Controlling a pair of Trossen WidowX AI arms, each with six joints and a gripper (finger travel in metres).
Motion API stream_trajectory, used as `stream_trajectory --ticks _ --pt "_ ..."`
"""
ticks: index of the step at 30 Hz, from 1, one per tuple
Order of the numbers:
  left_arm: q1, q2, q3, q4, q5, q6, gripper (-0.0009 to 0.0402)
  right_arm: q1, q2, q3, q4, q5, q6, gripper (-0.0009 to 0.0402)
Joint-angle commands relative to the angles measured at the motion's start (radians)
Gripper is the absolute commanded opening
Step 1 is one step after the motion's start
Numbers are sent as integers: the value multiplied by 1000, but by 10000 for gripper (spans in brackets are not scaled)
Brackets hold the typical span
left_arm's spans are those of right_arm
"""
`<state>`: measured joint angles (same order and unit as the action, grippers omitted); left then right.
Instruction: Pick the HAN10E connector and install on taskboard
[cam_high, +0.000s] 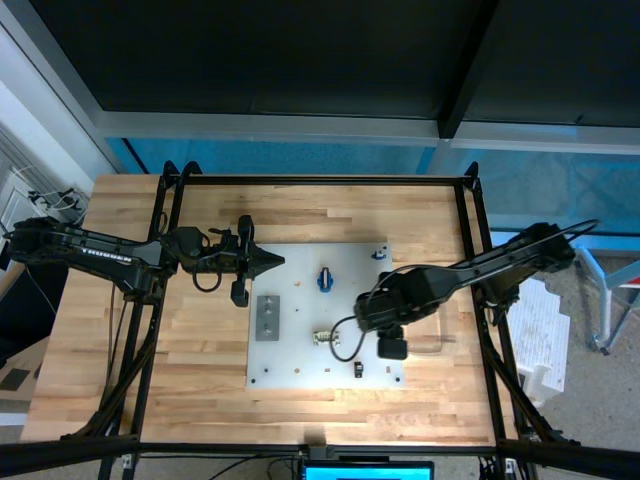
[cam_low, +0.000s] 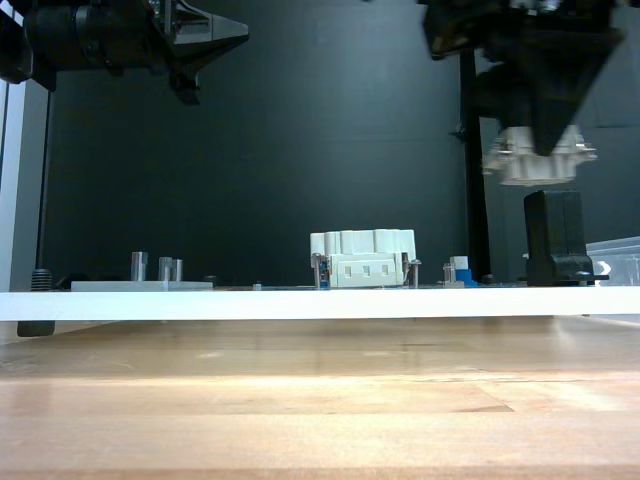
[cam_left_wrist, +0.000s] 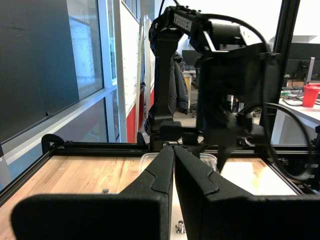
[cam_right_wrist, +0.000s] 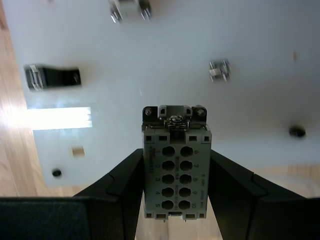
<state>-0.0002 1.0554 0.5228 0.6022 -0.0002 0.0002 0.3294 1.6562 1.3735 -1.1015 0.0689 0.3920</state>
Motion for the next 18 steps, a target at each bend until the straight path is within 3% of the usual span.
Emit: stream_trajectory --ticks 1,18 --pt "0 0 0 0 0 0 1 -3 75 81 -4 3 -19 28" --pt "0 0 0 0 0 0 1 -25 380 445 -83 1 -97 27"
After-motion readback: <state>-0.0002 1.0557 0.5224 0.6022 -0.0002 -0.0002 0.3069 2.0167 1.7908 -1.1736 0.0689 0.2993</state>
